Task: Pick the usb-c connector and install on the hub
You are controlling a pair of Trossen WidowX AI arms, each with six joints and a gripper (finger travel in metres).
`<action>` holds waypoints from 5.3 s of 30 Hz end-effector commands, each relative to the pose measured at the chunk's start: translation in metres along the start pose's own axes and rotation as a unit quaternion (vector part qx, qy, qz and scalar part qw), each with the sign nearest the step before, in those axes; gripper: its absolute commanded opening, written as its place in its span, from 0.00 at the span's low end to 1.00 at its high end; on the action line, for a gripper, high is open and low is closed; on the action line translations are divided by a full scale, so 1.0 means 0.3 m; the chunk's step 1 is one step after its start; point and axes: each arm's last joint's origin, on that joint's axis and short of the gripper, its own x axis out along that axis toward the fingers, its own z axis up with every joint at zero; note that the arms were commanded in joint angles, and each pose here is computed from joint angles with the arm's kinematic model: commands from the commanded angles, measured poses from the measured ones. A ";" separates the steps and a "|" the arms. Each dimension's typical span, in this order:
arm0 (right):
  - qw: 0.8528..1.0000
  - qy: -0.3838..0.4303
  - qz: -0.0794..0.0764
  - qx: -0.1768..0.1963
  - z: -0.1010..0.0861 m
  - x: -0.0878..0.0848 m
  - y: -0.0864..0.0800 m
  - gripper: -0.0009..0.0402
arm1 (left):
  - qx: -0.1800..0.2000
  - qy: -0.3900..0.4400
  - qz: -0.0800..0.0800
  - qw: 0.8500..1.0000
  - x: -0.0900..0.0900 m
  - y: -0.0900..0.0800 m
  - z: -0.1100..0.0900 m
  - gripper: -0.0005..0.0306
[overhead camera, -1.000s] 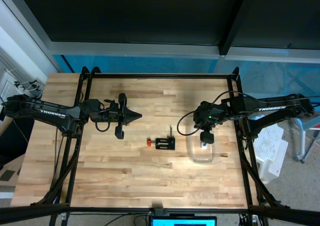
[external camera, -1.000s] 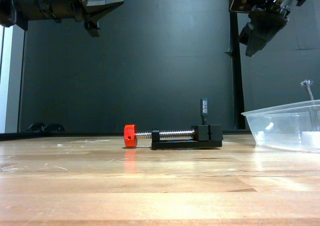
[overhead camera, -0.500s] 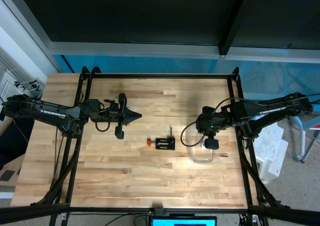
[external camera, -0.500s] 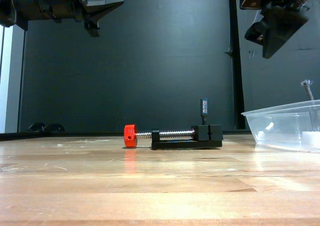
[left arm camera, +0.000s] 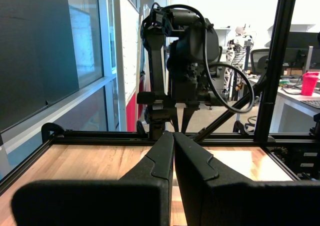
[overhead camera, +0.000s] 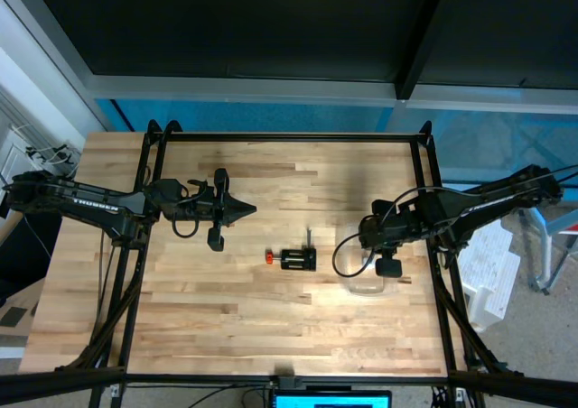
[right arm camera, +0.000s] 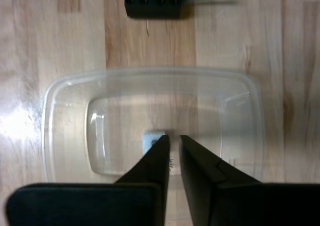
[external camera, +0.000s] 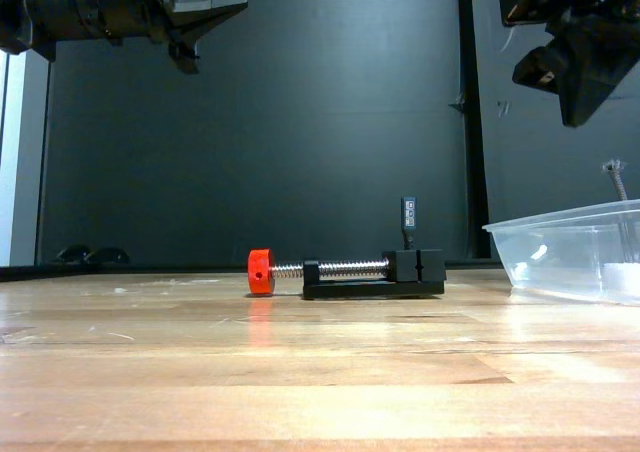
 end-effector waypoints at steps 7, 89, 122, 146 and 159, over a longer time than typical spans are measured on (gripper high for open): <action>1.000 0.027 -0.002 0.000 0.001 0.036 0.045 0.32 | 0.000 0.000 0.000 1.000 0.000 0.000 0.001 0.02; 0.993 0.090 -0.025 -0.068 0.013 0.293 0.193 0.60 | 0.000 0.000 0.000 1.000 0.000 0.000 0.001 0.02; 0.993 0.088 -0.023 -0.069 0.014 0.297 0.198 0.60 | 0.000 0.000 0.000 1.000 0.000 0.000 0.001 0.02; 0.994 0.085 -0.022 -0.069 0.015 0.296 0.200 0.60 | 0.000 0.000 0.000 1.000 0.000 0.000 0.000 0.02; 0.999 0.034 -0.006 -0.038 0.028 0.209 0.155 0.60 | 0.000 0.000 0.000 1.000 0.000 0.000 0.000 0.02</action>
